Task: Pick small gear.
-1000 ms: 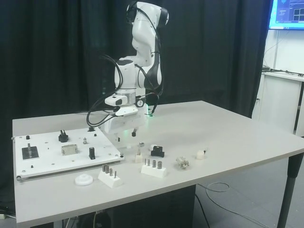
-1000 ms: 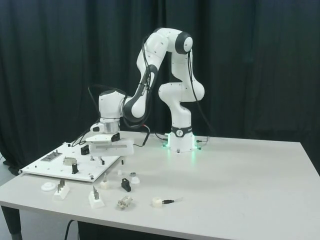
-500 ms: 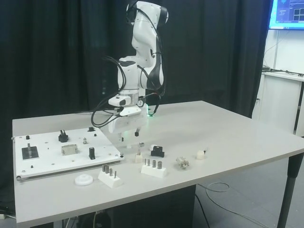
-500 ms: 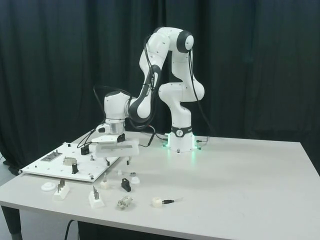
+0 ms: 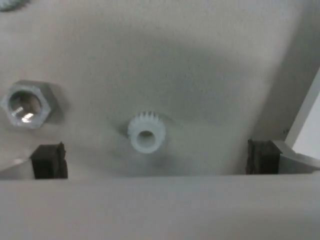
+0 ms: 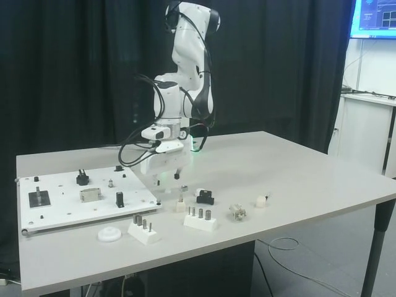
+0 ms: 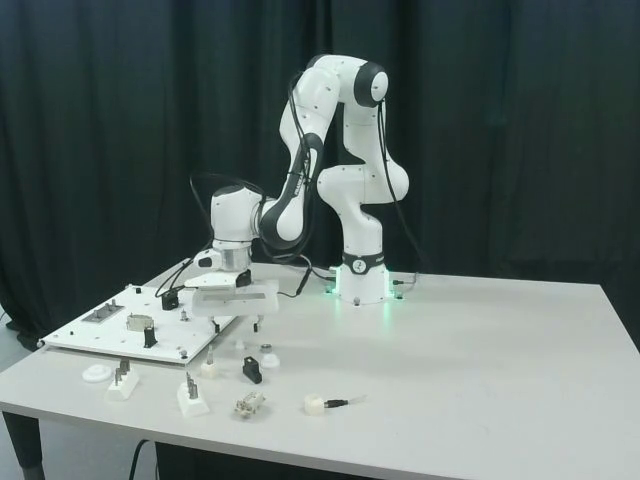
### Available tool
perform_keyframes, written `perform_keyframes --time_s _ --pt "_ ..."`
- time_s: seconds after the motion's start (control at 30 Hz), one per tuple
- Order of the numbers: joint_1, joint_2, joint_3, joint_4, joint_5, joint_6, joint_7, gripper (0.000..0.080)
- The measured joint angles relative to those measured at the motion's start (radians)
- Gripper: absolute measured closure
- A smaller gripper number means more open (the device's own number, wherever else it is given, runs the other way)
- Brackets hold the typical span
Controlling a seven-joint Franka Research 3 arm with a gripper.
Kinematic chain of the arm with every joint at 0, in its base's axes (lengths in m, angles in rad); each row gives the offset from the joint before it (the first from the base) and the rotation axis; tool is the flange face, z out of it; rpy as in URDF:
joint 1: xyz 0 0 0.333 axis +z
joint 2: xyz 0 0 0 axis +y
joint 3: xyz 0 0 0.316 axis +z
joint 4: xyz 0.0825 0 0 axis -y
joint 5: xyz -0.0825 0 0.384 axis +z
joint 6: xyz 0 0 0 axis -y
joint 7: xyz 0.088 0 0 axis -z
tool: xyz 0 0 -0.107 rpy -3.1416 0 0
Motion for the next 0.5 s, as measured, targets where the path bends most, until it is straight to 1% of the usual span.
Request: perform_keyframes --time_s 0.17,0.5 --pt "0.0 0.015 0.004 0.0 0.006 0.008 0.0 0.0003" --pt "0.0 0.048 0.021 0.0 0.039 0.043 0.0 0.0003"
